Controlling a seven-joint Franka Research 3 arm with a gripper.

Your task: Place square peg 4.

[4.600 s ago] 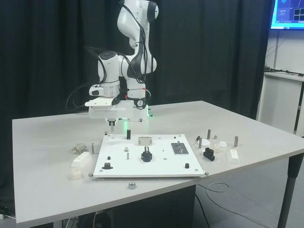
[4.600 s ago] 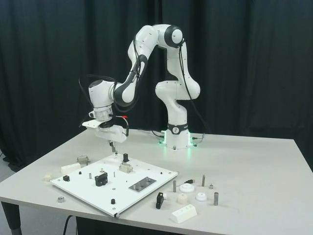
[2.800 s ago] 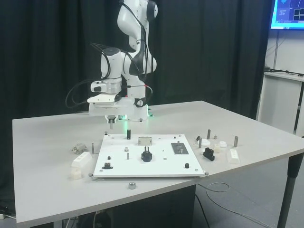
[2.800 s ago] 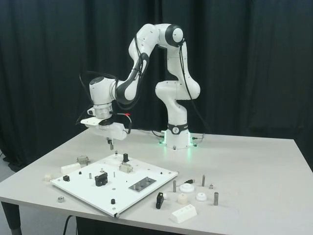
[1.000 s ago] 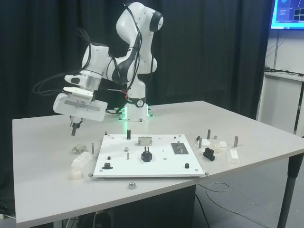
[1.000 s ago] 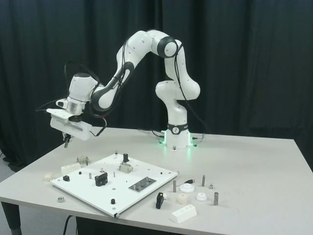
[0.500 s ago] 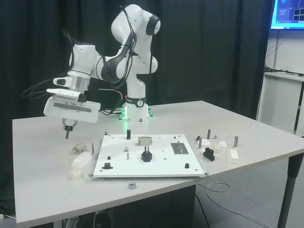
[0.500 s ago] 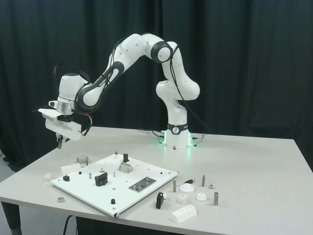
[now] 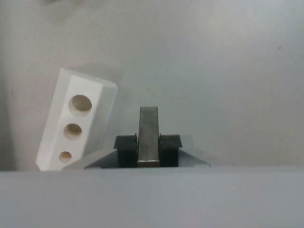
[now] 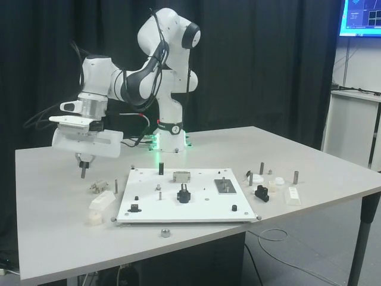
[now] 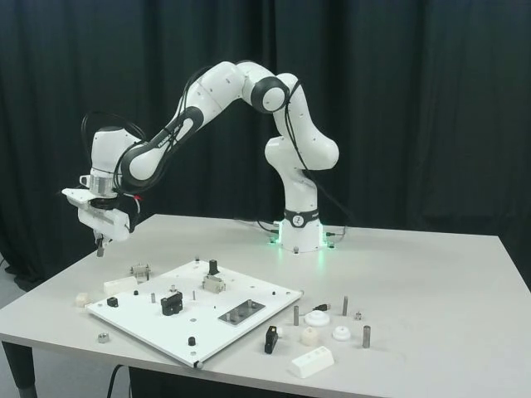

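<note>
Wrist view. The claw (image 9: 148, 148) is closed on the peg (image 9: 148, 135), a slim grey bar of square section clamped between the two black fingers (image 9: 126, 151), with most of its length standing out past the fingertips. Below lies the bare grey tabletop (image 9: 223, 71). A white block (image 9: 76, 121) with three round holes in a row lies on the tabletop just beside the peg's free end and apart from it.

First room view. The white arm (image 10: 143, 74) reaches out to the side of the white board (image 10: 187, 193). The claw (image 10: 84, 165) points straight down, clear of the tabletop (image 10: 53, 226), with the peg (image 10: 84, 169) upright in its grip and hanging in the air. The white block (image 10: 101, 201) lies on the tabletop lower than the claw and a little toward the board. A small grey part (image 10: 97, 186) sits near the block, between the claw and the board.

Second room view. The claw (image 11: 100, 241) hangs beyond the board's (image 11: 195, 311) outer edge, above the tabletop (image 11: 431, 290). The peg (image 11: 100, 247) shows as a short dark stub under the fingertips. The white block (image 11: 120, 284) lies well below the claw, close to the board.
</note>
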